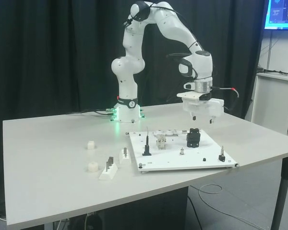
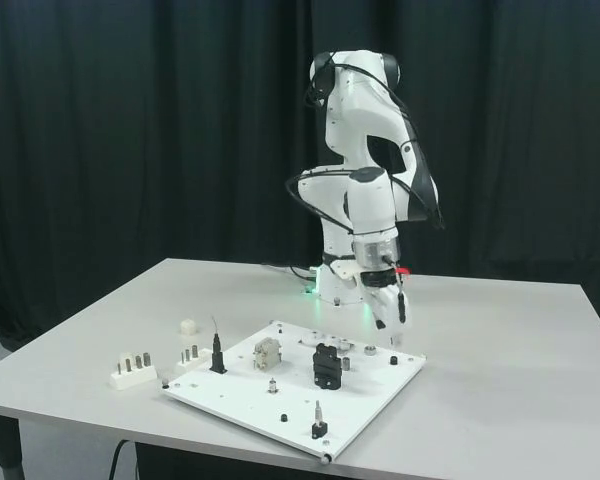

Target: Pick bolt 4.

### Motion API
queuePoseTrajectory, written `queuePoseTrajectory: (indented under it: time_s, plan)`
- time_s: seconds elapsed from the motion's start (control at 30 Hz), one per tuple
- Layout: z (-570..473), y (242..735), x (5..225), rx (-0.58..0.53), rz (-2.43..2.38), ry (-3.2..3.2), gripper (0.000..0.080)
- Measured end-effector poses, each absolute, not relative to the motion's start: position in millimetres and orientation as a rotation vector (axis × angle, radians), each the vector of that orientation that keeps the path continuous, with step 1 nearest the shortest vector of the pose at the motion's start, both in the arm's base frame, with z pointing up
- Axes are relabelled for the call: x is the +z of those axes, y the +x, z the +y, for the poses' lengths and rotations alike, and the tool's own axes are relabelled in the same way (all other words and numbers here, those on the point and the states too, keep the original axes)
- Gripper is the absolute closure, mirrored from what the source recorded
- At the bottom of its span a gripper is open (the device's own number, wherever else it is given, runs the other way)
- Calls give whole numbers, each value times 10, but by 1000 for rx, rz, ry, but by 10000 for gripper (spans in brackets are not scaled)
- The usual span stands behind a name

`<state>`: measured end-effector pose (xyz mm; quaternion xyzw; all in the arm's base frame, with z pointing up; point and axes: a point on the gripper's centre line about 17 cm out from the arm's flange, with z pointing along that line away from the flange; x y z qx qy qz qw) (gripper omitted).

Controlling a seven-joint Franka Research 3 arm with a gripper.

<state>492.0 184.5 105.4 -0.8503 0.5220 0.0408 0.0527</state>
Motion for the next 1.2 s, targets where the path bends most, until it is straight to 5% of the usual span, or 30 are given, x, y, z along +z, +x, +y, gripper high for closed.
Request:
queuePoseTrajectory:
  time_s: [0.5, 1.2]
  plan:
    - [1755, 4949, 1334, 53, 1356, -2754, 3]
    - [1538, 4985, 1451, 5, 1130, -2928, 3]
